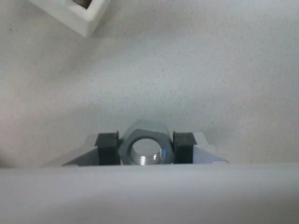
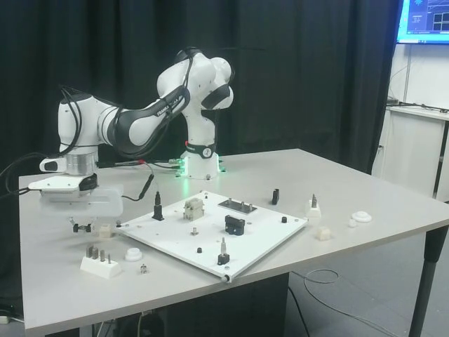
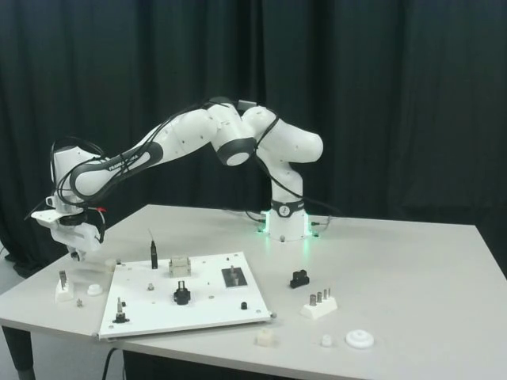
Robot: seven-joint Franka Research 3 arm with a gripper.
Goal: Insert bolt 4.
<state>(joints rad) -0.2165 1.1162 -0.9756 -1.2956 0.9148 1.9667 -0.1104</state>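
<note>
In the wrist view my gripper (image 1: pixel 145 148) is shut on a grey metal bolt (image 1: pixel 145 150). The bolt is seen end-on, its hexagonal part held between the two black pads (image 1: pixel 107 147) above the bare grey table. From the first room view the gripper (image 2: pixel 81 226) hangs low over the table's left side, left of the white board (image 2: pixel 210 239). It is beside a small white block (image 2: pixel 105 229) and behind a white holder (image 2: pixel 98 264) with upright bolts. The second room view shows the gripper (image 3: pixel 77 253) just above that holder (image 3: pixel 63 290). A corner of a white holder (image 1: pixel 77 14) shows in the wrist view.
The white board (image 3: pixel 186 297) carries several black and grey fixtures and upright pins. A white disc (image 2: pixel 132 253) lies near the holder. On the right of the table are another white bolt holder (image 3: pixel 319 305), a black block (image 3: pixel 299 278) and a white gear (image 3: pixel 359 339).
</note>
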